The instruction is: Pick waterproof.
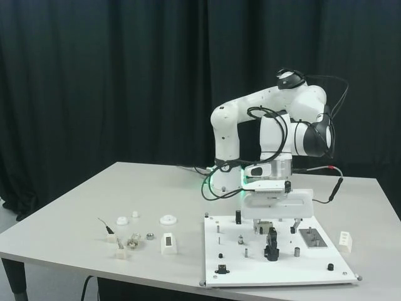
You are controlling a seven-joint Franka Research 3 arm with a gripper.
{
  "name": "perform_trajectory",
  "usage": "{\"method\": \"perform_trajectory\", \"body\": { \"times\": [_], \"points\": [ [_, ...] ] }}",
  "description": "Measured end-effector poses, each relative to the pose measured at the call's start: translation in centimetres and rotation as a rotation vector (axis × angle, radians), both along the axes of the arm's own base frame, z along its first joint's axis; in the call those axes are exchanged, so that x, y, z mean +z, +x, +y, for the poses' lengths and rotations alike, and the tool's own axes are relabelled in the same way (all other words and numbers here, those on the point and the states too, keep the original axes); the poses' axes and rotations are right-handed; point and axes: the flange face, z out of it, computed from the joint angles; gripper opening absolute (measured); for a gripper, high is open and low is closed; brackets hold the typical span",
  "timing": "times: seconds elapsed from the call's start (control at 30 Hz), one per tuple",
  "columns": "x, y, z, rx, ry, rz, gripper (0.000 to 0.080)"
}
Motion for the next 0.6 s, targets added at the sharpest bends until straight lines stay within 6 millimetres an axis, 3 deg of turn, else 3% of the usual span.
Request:
{"method": "perform_trajectory", "body": {
  "times": [0.6],
  "points": [
    [3.6,-0.8,1.5,0.002,0.005,0.011,0.08]
  ]
}}
